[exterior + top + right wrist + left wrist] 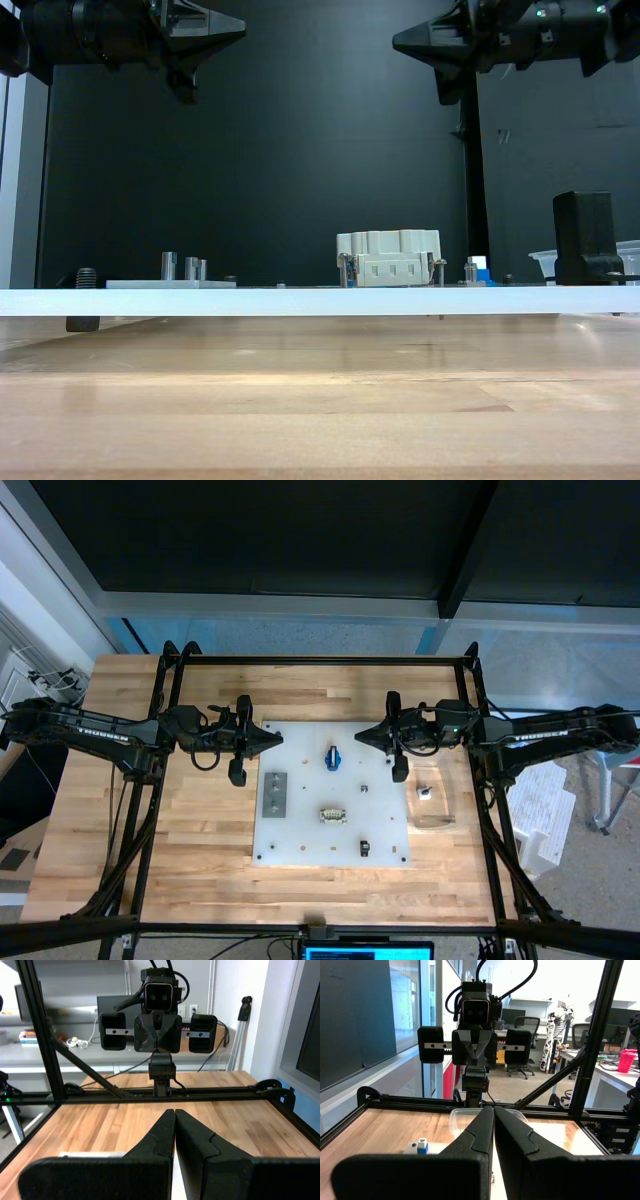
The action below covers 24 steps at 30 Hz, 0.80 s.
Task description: Pick the USB connector and install on taskboard
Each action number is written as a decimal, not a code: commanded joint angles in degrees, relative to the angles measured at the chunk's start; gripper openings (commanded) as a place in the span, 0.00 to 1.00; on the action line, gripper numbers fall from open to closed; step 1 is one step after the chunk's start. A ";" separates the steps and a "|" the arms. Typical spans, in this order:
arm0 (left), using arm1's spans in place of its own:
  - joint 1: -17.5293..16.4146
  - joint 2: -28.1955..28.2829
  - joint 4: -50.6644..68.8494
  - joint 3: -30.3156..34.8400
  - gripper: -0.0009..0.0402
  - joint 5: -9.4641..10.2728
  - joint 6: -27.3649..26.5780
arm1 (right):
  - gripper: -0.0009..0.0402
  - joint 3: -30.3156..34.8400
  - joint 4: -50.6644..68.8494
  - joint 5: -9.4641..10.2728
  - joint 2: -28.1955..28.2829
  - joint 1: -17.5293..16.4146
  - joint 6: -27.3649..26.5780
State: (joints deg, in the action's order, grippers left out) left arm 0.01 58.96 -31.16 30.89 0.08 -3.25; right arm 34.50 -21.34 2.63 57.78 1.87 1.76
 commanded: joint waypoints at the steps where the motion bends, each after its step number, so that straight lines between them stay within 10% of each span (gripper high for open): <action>1: -0.02 0.00 -0.02 -0.02 0.02 -0.02 0.02 | 0.02 0.66 6.47 -0.02 -3.48 -0.09 -0.70; 24: 0.00 0.00 -0.02 -0.02 0.02 -0.02 0.02 | 0.02 14.34 57.29 -2.36 -12.70 -4.11 -2.23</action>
State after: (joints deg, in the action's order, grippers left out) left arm 0.01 58.96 -31.16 30.89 0.05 -3.25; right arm 47.90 33.61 1.17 45.04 -1.76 -0.05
